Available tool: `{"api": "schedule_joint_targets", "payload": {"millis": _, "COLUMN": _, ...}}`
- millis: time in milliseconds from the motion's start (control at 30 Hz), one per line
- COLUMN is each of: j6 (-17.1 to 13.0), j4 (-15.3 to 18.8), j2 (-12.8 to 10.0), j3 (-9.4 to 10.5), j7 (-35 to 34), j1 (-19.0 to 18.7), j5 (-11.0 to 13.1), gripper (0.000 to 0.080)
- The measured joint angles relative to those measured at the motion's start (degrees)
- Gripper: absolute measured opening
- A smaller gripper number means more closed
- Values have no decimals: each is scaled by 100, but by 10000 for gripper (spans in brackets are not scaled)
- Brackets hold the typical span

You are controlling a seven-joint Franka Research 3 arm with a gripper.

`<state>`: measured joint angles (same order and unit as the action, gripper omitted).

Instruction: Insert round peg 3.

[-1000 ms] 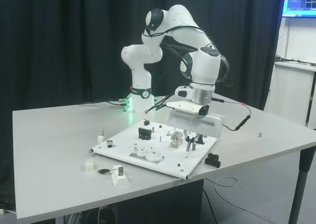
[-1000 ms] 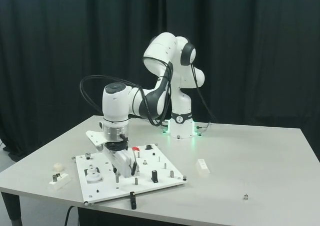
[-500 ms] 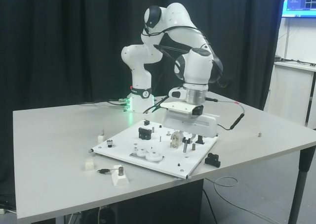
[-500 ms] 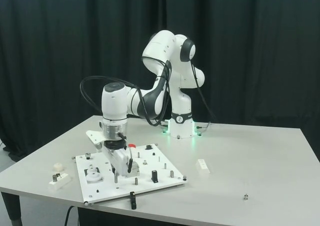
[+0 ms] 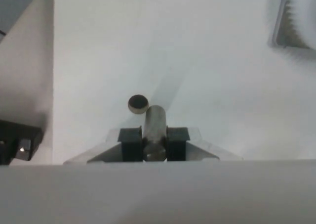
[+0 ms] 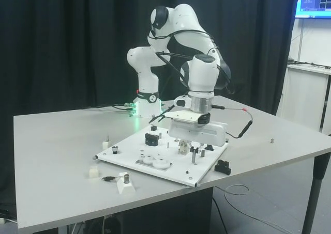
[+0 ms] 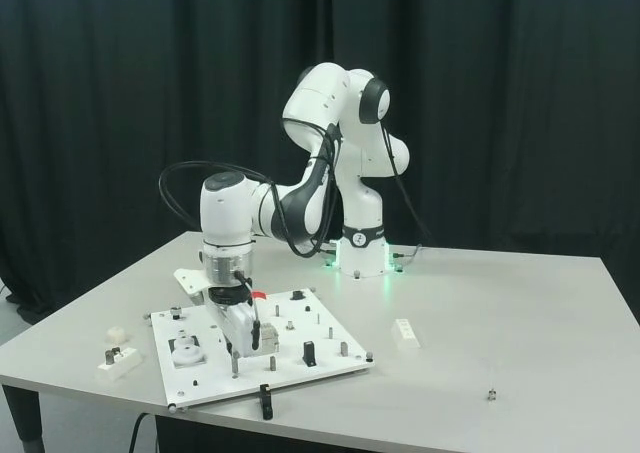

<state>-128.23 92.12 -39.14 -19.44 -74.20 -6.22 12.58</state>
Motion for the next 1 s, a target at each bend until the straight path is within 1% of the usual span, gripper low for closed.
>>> {"api": "schedule_joint_targets", "payload": {"millis": 100, "j6": -60, "j4": 20, "j2": 0, "j3": 0, "j7": 39, "j1": 1, "j5": 52, "gripper": 99}}
{"api": "schedule_joint_targets", "payload": {"millis": 433, "j6": -305, "j4": 106, "j2": 0, "j3": 2, "j7": 86, "j1": 1, "j5": 118, "gripper": 99}}
{"api": "schedule_joint_targets", "payload": {"millis": 1000, "j6": -336, "j4": 138, "j2": 4, "j3": 13, "j7": 121, "j1": -6, "j5": 197, "gripper": 99}}
